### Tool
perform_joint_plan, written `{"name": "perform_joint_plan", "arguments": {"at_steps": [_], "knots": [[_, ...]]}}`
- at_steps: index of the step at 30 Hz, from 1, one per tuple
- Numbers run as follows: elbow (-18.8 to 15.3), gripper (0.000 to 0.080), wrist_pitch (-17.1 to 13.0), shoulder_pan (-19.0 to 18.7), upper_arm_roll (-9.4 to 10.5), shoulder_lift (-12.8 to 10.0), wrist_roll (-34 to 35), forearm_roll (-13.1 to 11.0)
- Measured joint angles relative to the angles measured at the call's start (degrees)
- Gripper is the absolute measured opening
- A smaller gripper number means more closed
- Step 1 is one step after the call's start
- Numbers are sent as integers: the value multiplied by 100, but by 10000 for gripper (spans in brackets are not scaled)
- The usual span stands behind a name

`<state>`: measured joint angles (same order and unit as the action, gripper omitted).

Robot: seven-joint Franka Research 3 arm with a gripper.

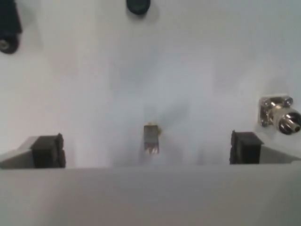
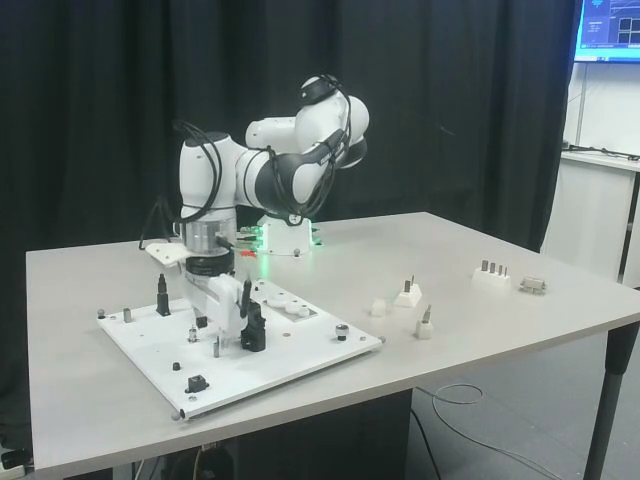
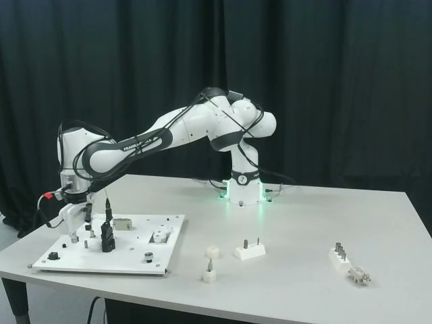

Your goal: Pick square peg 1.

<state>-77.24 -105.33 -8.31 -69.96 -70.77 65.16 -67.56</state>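
Note:
In the wrist view, square peg 1 [image 1: 151,139], a small grey metal post, stands upright on the white board [image 1: 188,70]. My gripper [image 1: 146,149] is open, with its black fingertips [image 1: 47,150] on either side of the peg and well apart from it. In the first room view the gripper [image 2: 216,318] hangs low over the board [image 2: 295,345], just above the peg [image 2: 216,347]. The second room view shows the gripper [image 3: 72,226] at the board's [image 3: 128,260] left end, over the peg [image 3: 73,237].
A grey flanged connector [image 1: 280,115] and a black knob [image 1: 138,5] sit on the board near the peg. A tall black part [image 2: 252,325] stands close beside the gripper. White holders with pegs [image 2: 407,295] [image 2: 492,275] rest on the grey table to the right.

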Motion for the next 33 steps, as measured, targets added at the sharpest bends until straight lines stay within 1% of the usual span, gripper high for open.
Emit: {"name": "perform_joint_plan", "arguments": {"at_steps": [1,2,7,8,20,33], "knots": [[5,729,8,0,-5,17,0,19],[11,782,17,0,-11,35,0,42],[30,782,53,0,-23,105,0,86],[34,796,61,0,-26,114,0,89],[106,800,104,10,-62,138,0,132],[179,800,136,12,-187,139,0,133]]}}
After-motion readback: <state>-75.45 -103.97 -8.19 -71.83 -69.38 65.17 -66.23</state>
